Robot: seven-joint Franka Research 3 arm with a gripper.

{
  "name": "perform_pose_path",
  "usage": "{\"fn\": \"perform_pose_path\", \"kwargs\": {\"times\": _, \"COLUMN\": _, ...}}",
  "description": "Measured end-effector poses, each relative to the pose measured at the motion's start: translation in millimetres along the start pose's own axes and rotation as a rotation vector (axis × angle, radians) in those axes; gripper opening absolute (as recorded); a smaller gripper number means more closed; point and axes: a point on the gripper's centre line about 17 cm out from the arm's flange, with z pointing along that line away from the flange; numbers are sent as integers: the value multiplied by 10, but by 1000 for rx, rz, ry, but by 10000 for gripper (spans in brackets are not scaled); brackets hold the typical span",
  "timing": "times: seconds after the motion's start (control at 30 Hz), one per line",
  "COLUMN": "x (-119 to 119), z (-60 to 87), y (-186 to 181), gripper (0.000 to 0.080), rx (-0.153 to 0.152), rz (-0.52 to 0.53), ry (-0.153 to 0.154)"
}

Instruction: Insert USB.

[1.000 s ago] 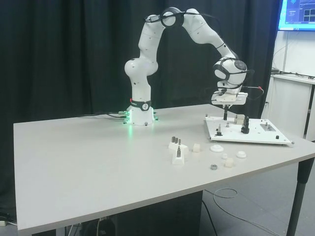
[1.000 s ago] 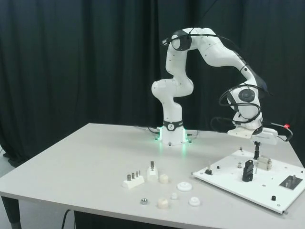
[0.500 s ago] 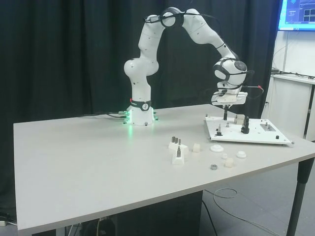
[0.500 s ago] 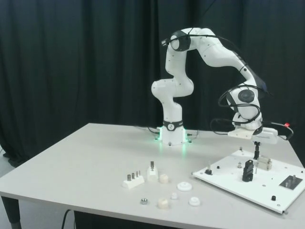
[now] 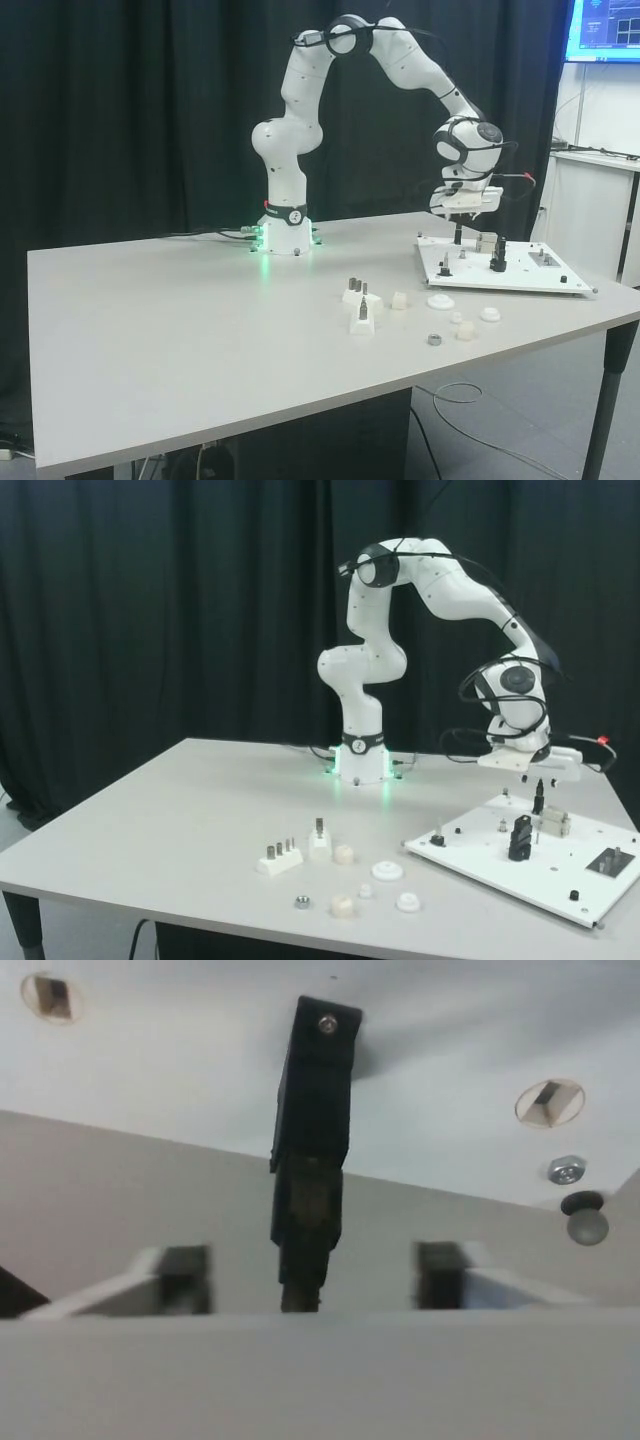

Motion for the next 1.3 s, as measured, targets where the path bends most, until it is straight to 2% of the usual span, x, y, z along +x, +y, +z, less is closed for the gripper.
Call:
{"fn": "perform_pose_path", "kwargs": {"times": 0.03, "x": 2, "z": -15, "y": 3, "gripper": 565, "rx": 0, "rz": 13, "ry": -3}}
{"fn": "perform_pose_path", "kwargs": {"times": 0.3, "x": 23, "z": -196, "y": 2, "gripper": 565, "rx": 3, "rz": 42, "ry": -26}}
{"fn": "perform_pose_path", "kwargs": {"times": 0.33, "x": 26, "z": -221, "y": 3, "gripper": 785, "rx": 4, "rz": 44, "ry": -29}}
{"fn": "perform_pose_path", "kwargs": {"times": 0.7, "x": 49, "z": -431, "y": 14, "gripper": 795, "rx": 14, "rz": 50, "ry": -38}}
{"fn": "perform_pose_path", "kwargs": {"times": 1.3, "x": 22, "z": -514, "y": -12, "gripper": 800, "rx": 13, "rz": 20, "ry": -12}}
